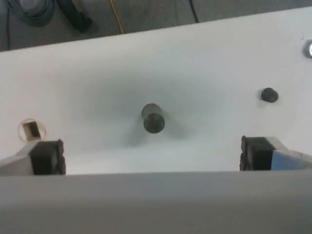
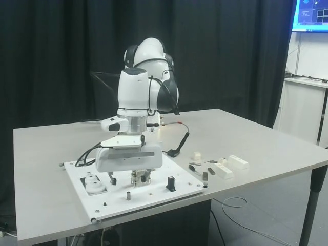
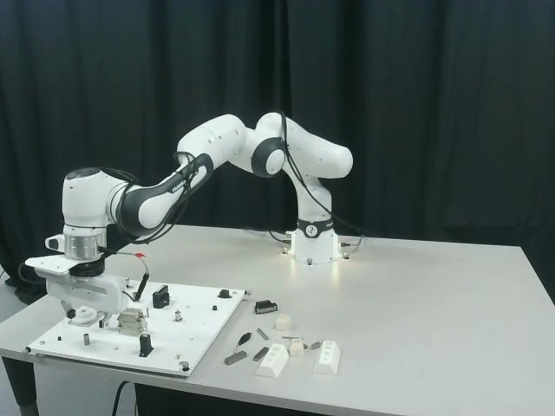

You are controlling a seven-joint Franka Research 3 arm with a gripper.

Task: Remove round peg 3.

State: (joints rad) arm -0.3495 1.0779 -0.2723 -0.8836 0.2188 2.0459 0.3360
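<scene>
On the grey worktop (image 2: 266,143) lies our white board (image 2: 154,202), and above it our claw (image 1: 151,155) hangs wide open, holding nothing. Round peg 3 (image 1: 153,118) stands upright in the board, centred between the fingers. If we descend off-axis, a fingertip could strike the peg's top or clamp it crookedly and jam it in its hole.

- The robot arm (image 3: 217,143) is made of fat, round, white parts with smooth shells.
- Black rings are seen at the joints, where one white part meets the next.
- A thin black cable (image 3: 299,186) is run along the outside of the arm, down to its base.
- A round white base (image 3: 313,244) is seen at the bottom, with a black band above it.
- The gripper (image 1: 151,155) has a wide, flat, white body.
- Two black, blocky pads (image 1: 47,157) are seen on its fingers, set wide apart.
</scene>
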